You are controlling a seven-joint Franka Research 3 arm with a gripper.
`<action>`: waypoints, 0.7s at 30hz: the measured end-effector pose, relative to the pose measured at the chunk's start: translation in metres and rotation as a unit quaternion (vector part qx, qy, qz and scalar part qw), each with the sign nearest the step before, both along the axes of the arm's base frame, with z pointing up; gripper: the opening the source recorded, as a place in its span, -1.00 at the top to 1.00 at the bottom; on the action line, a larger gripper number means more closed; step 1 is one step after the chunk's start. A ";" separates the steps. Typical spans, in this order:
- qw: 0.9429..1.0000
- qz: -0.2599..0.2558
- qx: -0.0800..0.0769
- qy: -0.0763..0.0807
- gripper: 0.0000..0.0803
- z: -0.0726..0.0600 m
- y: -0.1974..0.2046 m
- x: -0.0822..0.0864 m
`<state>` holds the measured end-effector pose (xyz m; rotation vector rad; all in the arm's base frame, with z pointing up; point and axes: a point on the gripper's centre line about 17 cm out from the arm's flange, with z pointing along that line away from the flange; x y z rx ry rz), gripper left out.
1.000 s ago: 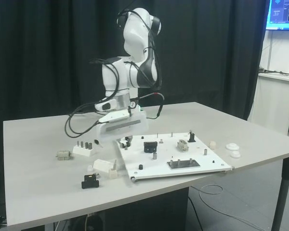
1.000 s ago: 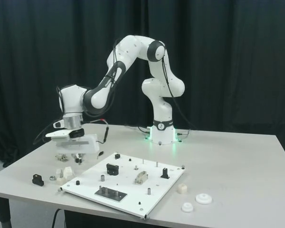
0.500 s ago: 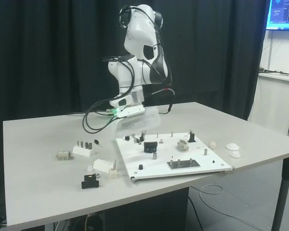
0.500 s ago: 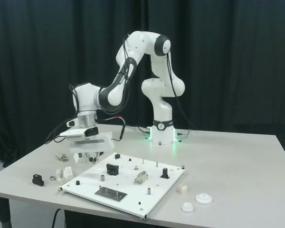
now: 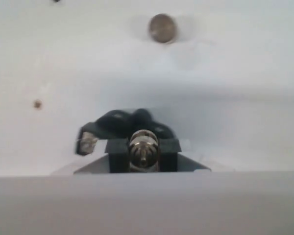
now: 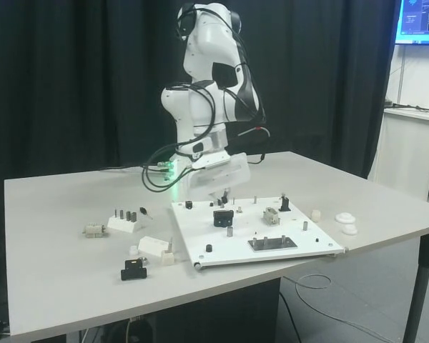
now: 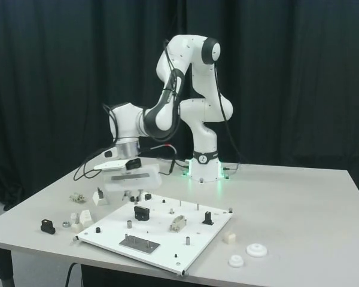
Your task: Insert BNC.
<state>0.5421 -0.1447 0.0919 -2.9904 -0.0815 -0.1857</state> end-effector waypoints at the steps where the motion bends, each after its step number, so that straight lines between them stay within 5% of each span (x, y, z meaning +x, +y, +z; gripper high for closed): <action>1: 1.000 0.000 0.000 0.000 0.70 -0.001 0.004 -0.001; 21: 1.000 -0.004 -0.019 0.017 0.70 -0.015 0.067 -0.031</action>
